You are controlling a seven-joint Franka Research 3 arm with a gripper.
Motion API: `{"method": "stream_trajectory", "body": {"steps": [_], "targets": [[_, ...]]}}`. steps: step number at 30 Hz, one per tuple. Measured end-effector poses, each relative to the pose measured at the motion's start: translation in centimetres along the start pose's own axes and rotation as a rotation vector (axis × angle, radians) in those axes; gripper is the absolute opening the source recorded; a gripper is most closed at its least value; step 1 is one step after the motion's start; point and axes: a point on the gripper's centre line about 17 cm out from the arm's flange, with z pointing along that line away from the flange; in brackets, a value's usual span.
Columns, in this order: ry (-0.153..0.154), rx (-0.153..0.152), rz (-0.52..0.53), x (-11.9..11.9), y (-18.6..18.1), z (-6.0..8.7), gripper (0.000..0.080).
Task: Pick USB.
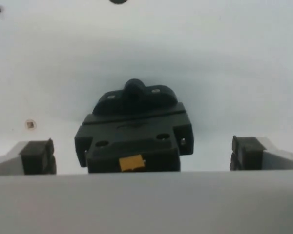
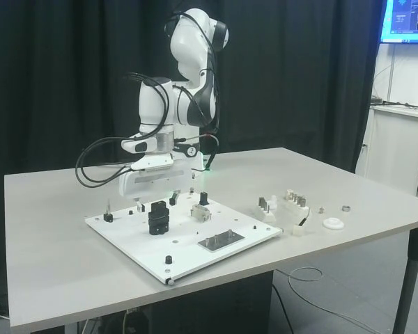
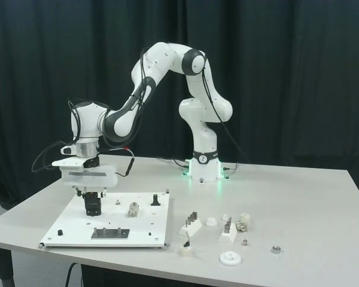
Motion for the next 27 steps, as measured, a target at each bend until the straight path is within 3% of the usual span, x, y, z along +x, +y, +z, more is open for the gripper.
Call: {"method": "stream_trajectory", "body": {"steps": [18, 27], "targets": [[0.006, 0.015, -0.004, 1.5, -0.6, -2.4, 0.08], [-0.016, 0.007, -0.001, 1.3, -0.3, -4.2, 0.08]]}}
